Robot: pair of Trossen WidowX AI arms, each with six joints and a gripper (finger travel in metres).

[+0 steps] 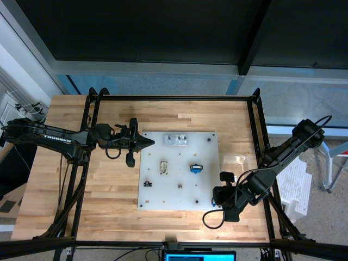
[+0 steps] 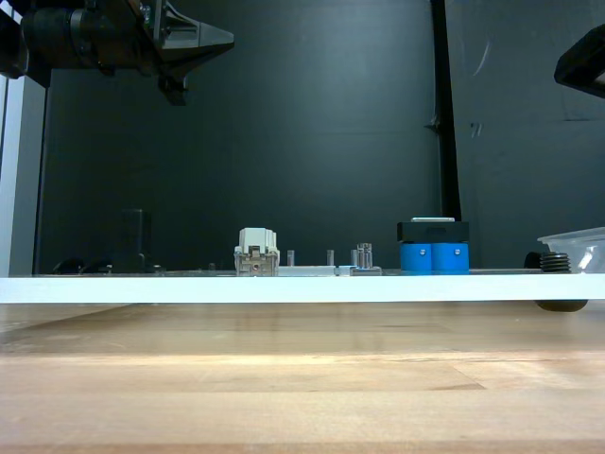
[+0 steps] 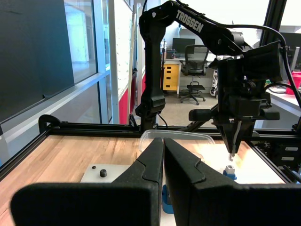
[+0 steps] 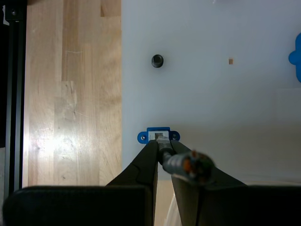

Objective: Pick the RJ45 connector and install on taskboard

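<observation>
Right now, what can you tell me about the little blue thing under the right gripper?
The blue fitting is small and looks plastic, with a rounded ear and screw hole on each side. It lies flat on the white taskboard, close to its edge beside the wooden table. A pale block, seemingly the RJ45 connector, sits in its middle. The right gripper points down right over it; the left gripper hangs far off at the board's other side.
</observation>
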